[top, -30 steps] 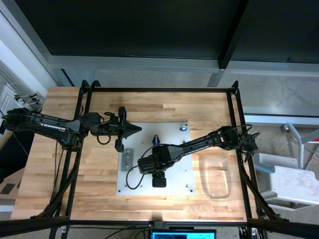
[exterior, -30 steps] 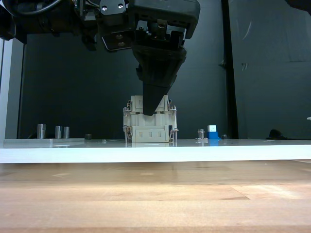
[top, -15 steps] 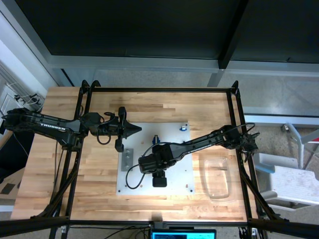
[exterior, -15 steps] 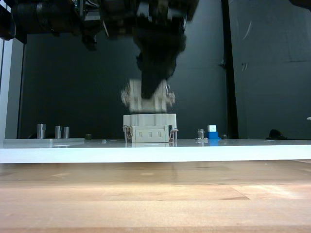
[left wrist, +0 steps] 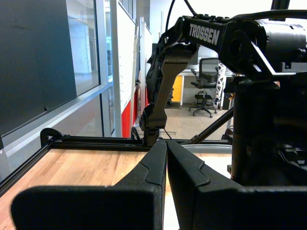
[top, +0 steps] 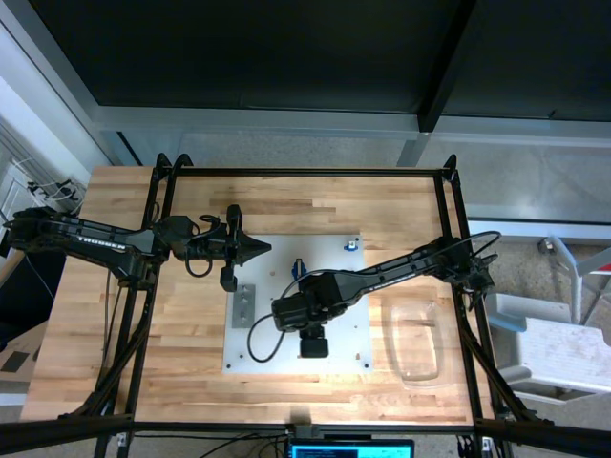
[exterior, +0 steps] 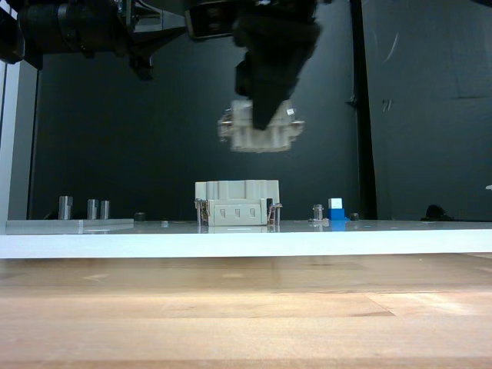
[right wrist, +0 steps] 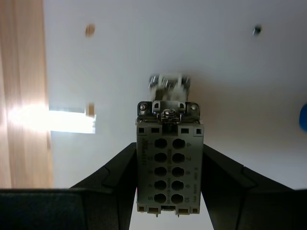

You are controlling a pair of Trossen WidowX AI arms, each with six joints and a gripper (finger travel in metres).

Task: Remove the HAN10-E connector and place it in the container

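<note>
Right gripper (exterior: pixel 265 111) hangs over the white board (top: pixel 346 270), its claw clamped on the sides of the connector (right wrist: pixel 169 165). The connector is in the air, clear above the beige socket base (exterior: pixel 236 204) that sits on the board, pin holes facing the wrist camera. A small blue piece (exterior: pixel 336 209) stands farther right on the board. The clear tub (top: pixel 416 341) lies on the table beside the board's right edge, well apart from the connector. Left gripper (top: pixel 258 248) sits at the board's far left corner, fingers (left wrist: pixel 156 163) pressed together, holding nothing.

pale wooden table (top: pixel 191 334) on grey floor (top: pixel 315 151), dark wall (exterior: pixel 430 115) behind; office chair (left wrist: pixel 205 91) and glass partition (left wrist: pixel 81 43) beyond.
</note>
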